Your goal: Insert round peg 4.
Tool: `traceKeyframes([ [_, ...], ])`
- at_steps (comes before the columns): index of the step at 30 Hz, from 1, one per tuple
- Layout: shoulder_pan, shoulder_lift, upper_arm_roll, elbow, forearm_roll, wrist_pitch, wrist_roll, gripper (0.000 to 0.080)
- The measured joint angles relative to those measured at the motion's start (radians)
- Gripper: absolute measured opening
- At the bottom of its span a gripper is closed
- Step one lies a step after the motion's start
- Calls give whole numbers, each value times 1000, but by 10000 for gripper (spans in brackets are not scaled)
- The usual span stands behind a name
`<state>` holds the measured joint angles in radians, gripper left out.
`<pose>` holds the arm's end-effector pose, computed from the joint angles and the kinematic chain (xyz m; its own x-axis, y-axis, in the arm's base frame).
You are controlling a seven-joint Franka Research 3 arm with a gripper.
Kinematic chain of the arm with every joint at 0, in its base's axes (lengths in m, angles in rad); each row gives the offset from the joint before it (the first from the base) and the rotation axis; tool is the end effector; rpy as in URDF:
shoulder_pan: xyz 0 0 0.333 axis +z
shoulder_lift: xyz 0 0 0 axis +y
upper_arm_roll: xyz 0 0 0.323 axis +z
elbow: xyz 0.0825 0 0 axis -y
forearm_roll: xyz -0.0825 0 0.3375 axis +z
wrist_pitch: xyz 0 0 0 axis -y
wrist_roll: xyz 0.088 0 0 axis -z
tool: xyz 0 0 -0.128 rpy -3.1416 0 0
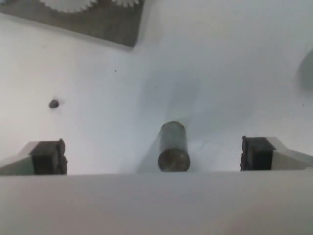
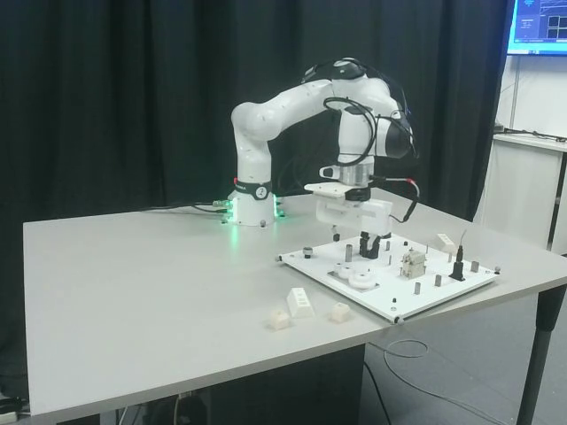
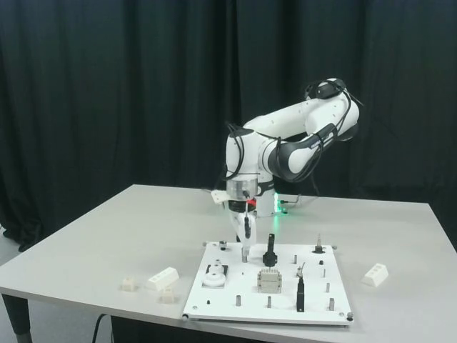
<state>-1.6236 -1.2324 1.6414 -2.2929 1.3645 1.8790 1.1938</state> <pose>0.4666 0.0797 0.2360 -0.3511 -0.9363 0.0056 -0.9358 0.3507 -0.0359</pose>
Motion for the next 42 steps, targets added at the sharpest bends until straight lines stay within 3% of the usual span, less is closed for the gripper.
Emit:
traceKeyframes([
  [23, 22, 0, -51, 6, -33, -6, 43, 800],
  [42, 22, 3, -56, 39, -44, -26, 38, 800],
])
